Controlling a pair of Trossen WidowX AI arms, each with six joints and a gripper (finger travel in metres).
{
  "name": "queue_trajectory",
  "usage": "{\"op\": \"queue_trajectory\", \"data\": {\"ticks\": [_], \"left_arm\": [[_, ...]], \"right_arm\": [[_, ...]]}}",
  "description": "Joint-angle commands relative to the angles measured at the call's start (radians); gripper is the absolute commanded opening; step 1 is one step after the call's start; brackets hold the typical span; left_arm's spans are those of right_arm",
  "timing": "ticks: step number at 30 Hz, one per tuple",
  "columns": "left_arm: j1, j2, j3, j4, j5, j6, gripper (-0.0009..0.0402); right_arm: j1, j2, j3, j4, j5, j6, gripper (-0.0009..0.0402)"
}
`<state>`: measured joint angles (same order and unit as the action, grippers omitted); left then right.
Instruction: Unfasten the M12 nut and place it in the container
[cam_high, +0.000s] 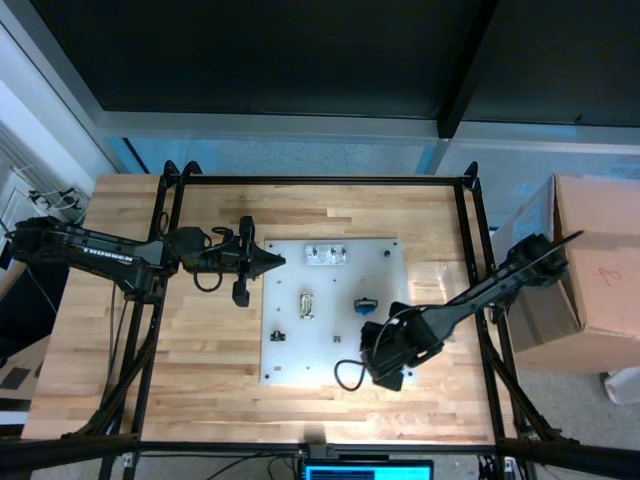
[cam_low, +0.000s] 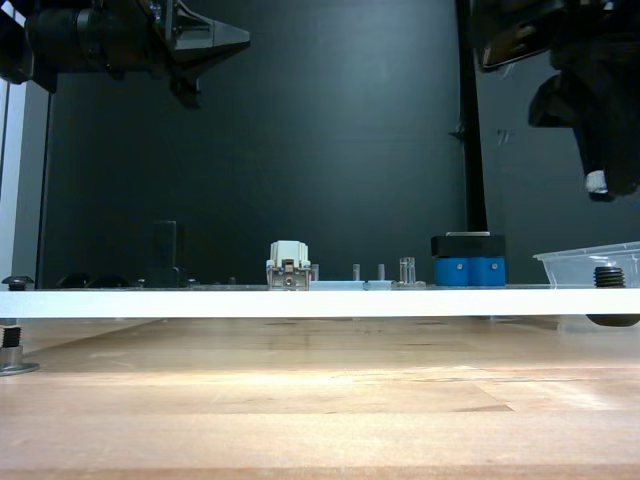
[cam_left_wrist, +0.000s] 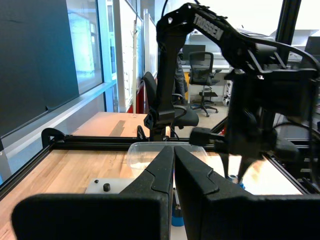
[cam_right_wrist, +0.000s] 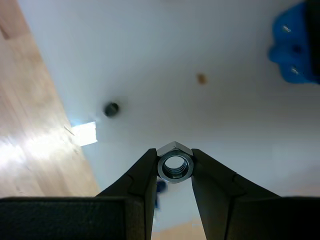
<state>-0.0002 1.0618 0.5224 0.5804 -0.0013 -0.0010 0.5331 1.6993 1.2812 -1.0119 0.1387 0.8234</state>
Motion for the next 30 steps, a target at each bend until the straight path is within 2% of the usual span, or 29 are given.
{"op": "queue_trajectory", "data": {"ticks": [1,14,23,26,30], "left_arm": [[0.0,0.0,0.0,0.0,0.0,0.0,0.0],[0.0,0.0,0.0,0.0,0.0,0.0,0.0],[0.0,0.0,0.0,0.0,0.0,0.0,0.0],[0.0,0.0,0.0,0.0,0.0,0.0,0.0],[0.0,0.0,0.0,0.0,0.0,0.0,0.0]], "right_arm": [[-0.008,-0.081,-0.076,0.0,0.0,0.01,0.0],[-0.09,-0.425,-0.382,-0.004,0.0,0.014,0.0],[-0.162,-0.608,-0.56,-0.074,-0.001,0.031,0.0001],[-0.188,-0.638,-0.611,-0.071,-0.002,0.027,0.0013],[-0.203,-0.645,-0.652,-0.046,-0.001,0.021,0.0058]]}}
